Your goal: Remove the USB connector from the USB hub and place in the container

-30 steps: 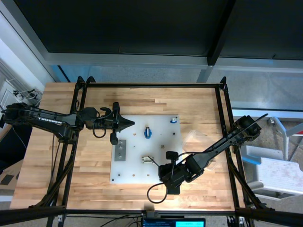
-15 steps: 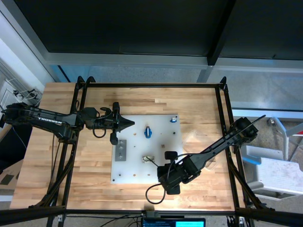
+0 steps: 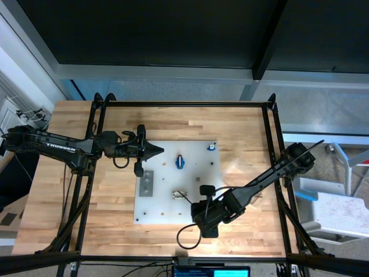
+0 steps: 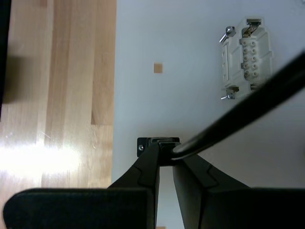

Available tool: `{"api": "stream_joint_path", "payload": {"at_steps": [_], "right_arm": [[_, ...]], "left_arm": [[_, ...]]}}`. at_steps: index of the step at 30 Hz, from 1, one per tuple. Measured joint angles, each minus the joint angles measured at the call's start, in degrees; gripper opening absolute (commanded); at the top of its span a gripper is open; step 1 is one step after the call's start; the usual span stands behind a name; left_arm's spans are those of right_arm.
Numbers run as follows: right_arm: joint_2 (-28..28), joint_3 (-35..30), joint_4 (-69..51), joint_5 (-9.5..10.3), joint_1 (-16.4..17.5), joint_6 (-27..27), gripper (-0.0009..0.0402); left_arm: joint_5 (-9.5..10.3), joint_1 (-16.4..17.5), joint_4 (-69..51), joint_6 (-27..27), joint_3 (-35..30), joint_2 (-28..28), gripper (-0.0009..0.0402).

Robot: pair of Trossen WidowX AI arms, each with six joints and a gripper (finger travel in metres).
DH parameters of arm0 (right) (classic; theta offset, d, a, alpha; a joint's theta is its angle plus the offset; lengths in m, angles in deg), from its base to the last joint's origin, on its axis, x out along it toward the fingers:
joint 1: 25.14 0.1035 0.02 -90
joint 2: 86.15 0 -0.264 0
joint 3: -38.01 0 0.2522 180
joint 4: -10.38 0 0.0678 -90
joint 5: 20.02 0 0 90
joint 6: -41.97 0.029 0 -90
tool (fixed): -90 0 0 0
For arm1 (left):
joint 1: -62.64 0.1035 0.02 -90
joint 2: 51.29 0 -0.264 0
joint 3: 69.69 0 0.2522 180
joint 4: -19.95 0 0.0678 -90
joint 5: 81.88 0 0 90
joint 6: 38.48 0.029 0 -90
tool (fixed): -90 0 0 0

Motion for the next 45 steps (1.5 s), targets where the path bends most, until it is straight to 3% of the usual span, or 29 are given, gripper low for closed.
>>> {"api": "stream_joint_path", "payload": {"at_steps": [17,28,37,45], "right_arm": [[-4.6,7.2,7.1,-3.43,1.7,3.1,0.0000],[-6.5,9.4,9.4,-6.80,2.6,3.2,0.0000],[-6.7,9.5,9.4,-6.34,2.6,3.1,0.0000],[-6.1,8.7,9.4,-4.57,1.7,1.6,0.0000]], "left_arm": [[0.00,0.0,0.0,0.0,0.0,0.0,0.0001],[0.00,0.0,0.0,0.0,0.0,0.0,0.0001],[0.00,0.0,0.0,0.0,0.0,0.0,0.0001],[0.00,0.0,0.0,0.0,0.0,0.0,0.0001]]}}
